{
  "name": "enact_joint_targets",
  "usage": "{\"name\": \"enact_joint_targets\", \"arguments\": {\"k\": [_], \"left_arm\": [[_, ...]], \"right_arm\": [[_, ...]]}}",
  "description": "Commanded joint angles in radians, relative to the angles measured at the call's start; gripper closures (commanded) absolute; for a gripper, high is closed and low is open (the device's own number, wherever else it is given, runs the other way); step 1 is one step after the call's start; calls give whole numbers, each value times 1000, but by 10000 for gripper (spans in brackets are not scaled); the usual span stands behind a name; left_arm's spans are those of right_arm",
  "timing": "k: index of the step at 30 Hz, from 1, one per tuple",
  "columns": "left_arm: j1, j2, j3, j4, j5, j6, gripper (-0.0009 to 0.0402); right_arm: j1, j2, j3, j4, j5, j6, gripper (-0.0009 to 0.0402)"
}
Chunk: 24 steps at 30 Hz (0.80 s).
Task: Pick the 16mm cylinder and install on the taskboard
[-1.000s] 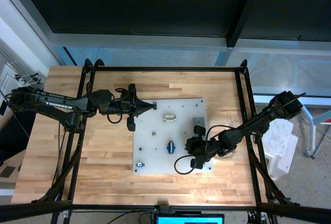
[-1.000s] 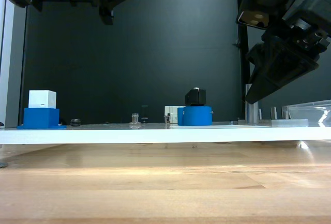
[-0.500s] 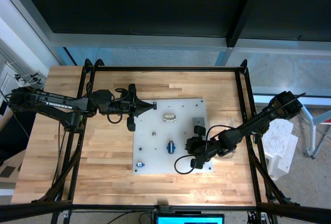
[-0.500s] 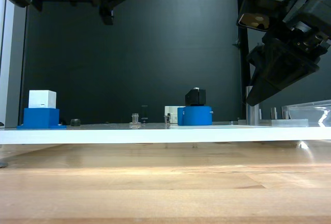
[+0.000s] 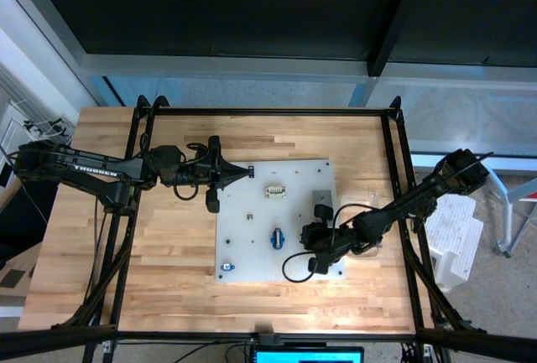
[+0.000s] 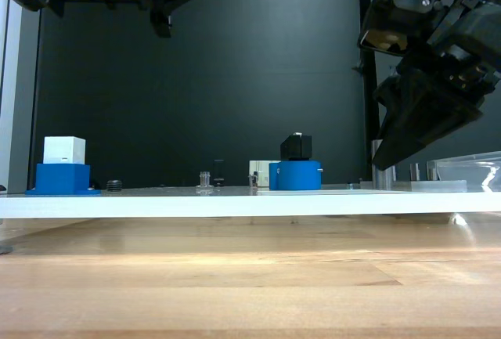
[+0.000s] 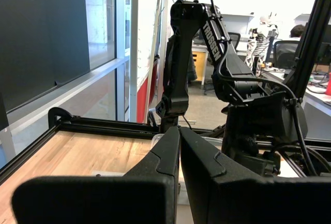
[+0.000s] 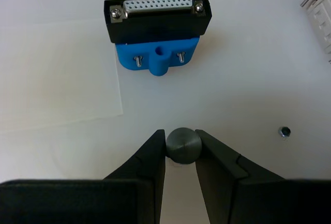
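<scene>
One 16mm cylinder [image 8: 183, 145] is gripped by right claw [image 8: 180, 138] over taskboard's [image 5: 252, 246] near-right area; board contact unclear. Left claw [image 7: 179, 133] is seen closed above taskboard's far-left corner.

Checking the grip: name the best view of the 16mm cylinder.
Right wrist view: the 16mm cylinder, end-on, clamped in the right claw over the taskboard. Low view shows perhaps its lower end; the others, nothing. Left claw hangs shut, high at left.

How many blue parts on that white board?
2 on the taskboard: blue connector in the middle, blue block at the near left corner. Left gripper hangs over its far edge; right gripper holds the 16mm cylinder beside the connector.
</scene>
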<state>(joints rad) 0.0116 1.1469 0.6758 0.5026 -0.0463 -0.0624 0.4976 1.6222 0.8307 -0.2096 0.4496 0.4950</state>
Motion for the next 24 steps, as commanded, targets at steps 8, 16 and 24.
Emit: {"name": "enact_joint_targets", "arguments": {"k": [8, 16, 24], "left_arm": [[0, 0, 0, 0, 0, 0, 393], [0, 0, 0, 1, 0, 0, 393], [0, 0, 0, 0, 0, 0, 393]], "right_arm": [[1, 12, -2, -13, -11, -2, 389], [0, 12, -2, -12, -26, 2, 304], [0, 10, 5, -24, -27, 21, 213]]}}
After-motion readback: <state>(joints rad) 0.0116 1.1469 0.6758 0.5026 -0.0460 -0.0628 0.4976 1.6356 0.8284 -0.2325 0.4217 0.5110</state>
